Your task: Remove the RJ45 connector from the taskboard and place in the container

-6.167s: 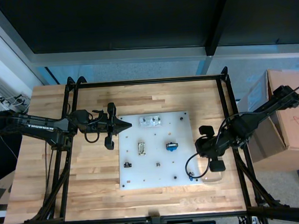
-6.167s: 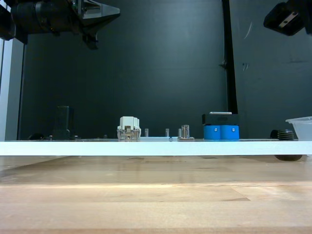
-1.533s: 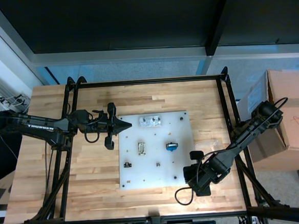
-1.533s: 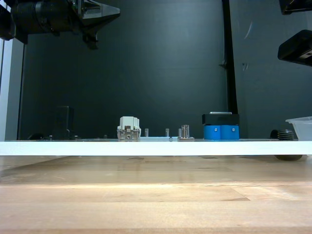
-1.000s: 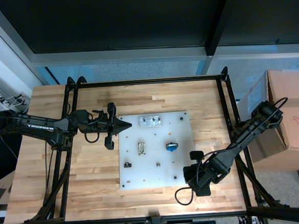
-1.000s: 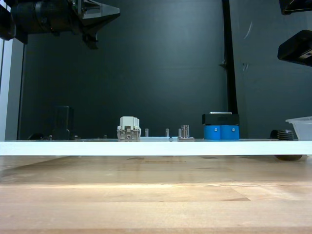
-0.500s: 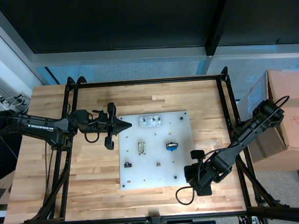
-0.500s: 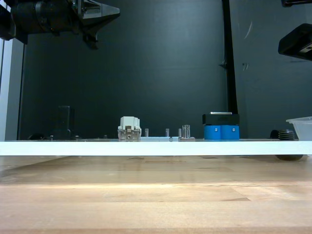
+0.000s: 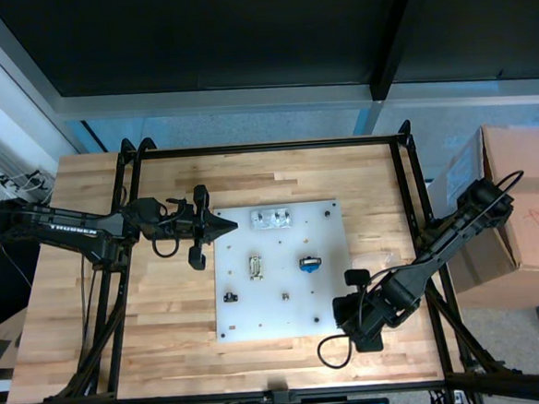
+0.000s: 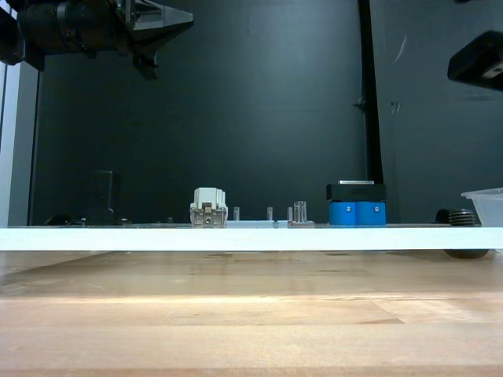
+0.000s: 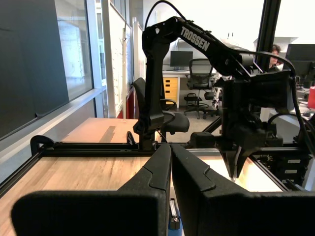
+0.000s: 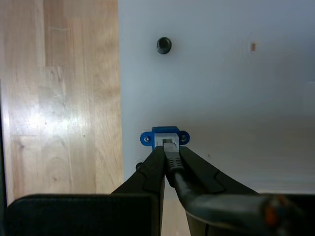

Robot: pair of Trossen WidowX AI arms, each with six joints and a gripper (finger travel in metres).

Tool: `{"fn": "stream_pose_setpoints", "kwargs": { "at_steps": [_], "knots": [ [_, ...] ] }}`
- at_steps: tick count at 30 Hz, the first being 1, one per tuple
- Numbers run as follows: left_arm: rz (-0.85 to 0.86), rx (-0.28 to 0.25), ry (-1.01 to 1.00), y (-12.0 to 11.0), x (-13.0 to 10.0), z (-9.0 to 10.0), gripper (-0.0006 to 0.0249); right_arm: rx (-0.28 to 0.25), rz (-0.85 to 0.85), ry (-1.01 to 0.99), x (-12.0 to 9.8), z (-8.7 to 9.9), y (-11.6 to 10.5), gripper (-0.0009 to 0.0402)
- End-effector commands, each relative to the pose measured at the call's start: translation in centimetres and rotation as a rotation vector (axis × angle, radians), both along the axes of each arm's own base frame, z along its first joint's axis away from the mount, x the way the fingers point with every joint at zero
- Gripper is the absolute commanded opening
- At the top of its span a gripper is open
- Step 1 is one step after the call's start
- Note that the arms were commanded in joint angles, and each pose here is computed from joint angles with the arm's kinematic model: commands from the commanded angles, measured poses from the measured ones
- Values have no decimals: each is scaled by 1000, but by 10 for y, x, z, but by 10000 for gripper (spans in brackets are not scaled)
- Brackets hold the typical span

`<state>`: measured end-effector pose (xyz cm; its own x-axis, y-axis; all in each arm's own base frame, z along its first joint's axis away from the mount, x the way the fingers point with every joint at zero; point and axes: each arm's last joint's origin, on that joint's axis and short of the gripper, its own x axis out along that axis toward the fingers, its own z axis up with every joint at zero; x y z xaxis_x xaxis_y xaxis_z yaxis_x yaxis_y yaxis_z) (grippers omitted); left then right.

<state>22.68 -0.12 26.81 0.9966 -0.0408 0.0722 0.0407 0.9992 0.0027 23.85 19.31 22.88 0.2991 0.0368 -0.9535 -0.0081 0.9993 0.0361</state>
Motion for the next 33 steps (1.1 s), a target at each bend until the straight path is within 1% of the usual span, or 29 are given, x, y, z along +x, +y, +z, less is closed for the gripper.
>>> {"fn": "stream_pose_setpoints", "kwargs": {
  "at_steps": [1, 6, 10, 17, 25, 28, 30, 33],
  "knots": [
    [0, 0, 0, 0, 0, 0, 0, 5, -6, -7, 0, 14, -2, 0],
    [0, 0, 0, 0, 0, 0, 0, 29, -23, -37, 4, 40, -6, 0],
    [0, 0, 0, 0, 0, 0, 0, 49, -35, -62, 7, 52, -8, 0],
    [0, 0, -1, 0, 0, 0, 0, 53, -43, -68, 9, 53, -9, 0],
    [0, 0, 0, 0, 0, 0, 0, 49, -77, -67, 14, 53, -19, 0],
    [0, 0, 0, 0, 0, 0, 0, 41, -80, -66, 13, 52, -25, 1],
    [0, 0, 0, 0, 0, 0, 0, 23, -97, -74, 13, 51, -30, 4],
    [0, 0, 0, 0, 0, 0, 0, 14, -105, -73, 9, 49, -37, 22]
  ]
}}
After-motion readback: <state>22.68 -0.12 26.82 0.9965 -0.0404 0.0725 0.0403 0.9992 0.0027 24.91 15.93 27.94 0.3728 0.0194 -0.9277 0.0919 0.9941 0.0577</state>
